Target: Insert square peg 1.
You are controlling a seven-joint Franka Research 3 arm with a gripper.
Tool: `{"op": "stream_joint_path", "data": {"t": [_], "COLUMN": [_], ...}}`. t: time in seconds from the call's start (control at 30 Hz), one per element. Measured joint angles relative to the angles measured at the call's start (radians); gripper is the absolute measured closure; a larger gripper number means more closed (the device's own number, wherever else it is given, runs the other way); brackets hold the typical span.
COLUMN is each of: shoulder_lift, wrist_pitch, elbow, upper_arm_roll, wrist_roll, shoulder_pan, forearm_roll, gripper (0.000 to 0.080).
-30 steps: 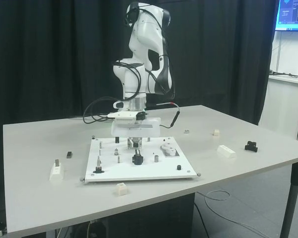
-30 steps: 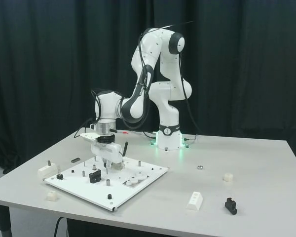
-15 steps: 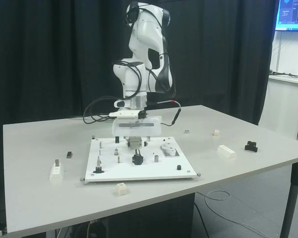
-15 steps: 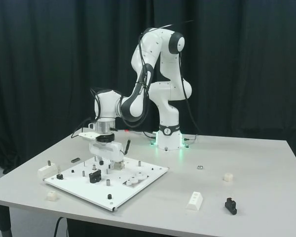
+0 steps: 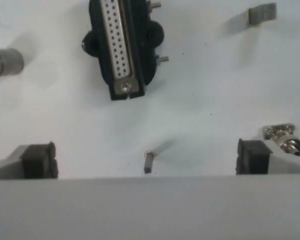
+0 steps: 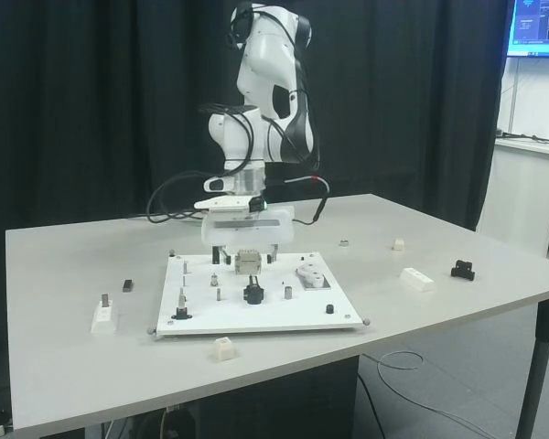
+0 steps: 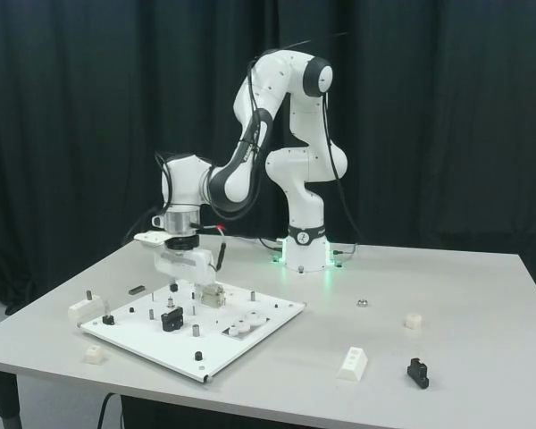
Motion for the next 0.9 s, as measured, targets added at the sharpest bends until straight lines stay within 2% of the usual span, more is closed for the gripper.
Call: {"op": "stream_joint_path", "data": {"t": [0.3,0.9], "shoulder_lift": [0.0,0.006], "wrist_pitch": [-0.063,-0.076], "elbow": [0.035,0.051], "upper_arm_roll": [-0.024,-0.03], "wrist_roll": [0.009,0.003], "shoulder_pan": [-0.002,-0.001], "forearm_roll": [0.0,-0.003], "gripper": [0.0003,0.0003]}}
